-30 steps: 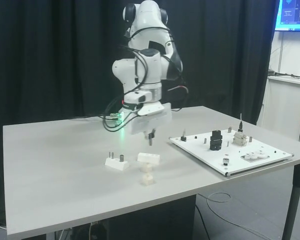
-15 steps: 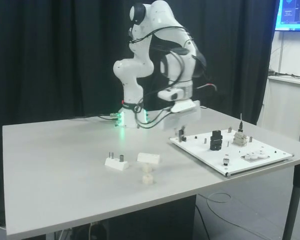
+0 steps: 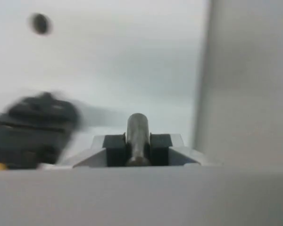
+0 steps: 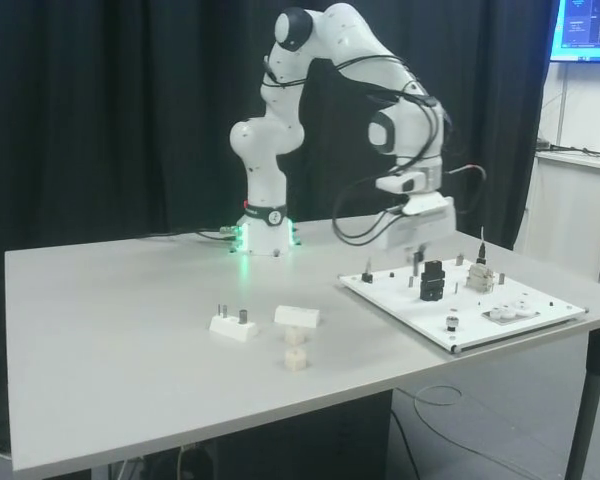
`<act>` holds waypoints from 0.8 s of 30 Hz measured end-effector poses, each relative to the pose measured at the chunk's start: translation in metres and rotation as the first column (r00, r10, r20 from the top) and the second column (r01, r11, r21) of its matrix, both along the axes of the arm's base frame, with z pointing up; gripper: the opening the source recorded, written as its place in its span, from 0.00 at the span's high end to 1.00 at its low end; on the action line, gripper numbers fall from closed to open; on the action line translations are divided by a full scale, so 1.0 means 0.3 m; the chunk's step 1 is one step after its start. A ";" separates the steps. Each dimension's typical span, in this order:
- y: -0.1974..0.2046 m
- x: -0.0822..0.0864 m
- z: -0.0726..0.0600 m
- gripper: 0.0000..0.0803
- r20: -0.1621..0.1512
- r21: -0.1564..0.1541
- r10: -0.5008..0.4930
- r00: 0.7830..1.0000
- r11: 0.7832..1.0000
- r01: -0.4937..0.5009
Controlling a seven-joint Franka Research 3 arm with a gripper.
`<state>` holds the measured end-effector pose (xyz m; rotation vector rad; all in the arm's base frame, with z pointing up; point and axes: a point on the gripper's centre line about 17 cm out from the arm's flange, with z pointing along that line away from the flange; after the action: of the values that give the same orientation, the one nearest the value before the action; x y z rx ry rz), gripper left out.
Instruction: Insert round peg 3.
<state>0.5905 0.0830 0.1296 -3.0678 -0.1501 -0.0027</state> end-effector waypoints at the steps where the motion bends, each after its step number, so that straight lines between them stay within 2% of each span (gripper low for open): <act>1: 0.027 0.002 0.000 0.87 0.003 0.000 -0.004 1.000 1.000 0.004; 11: 0.287 0.029 -0.007 0.87 0.037 -0.003 -0.033 0.999 0.999 0.033; 24: 0.569 0.105 -0.022 0.87 0.083 -0.011 -0.059 0.995 0.998 0.061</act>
<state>0.6220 0.2537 0.1231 -3.0860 -0.0627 -0.1327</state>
